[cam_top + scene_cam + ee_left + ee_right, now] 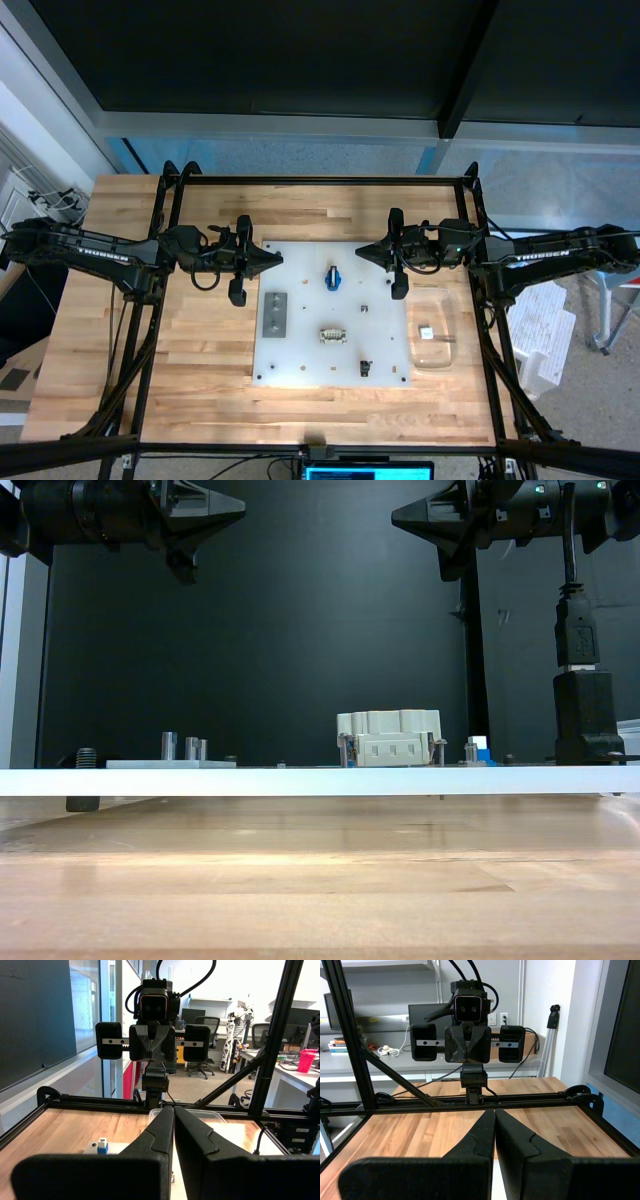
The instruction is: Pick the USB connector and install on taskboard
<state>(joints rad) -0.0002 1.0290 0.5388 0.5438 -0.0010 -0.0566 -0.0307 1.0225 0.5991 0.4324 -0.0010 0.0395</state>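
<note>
The left hand hangs above the far left edge of the taskboard, its 2 fingers pressed together with nothing between them, as the left wrist view shows. The right hand faces it from over the board's far right part, also pressed together and holding nothing. In the low view both hands sit high above the board.

Below and between them a blue part stands on the board. Nearer lie a grey metal block and a beige connector. The USB connector stands on the board close to its near edge, right of the middle, well apart from both hands. Just beside the board's right edge, on the wooden tabletop, a clear tray holds a small white piece.
</note>
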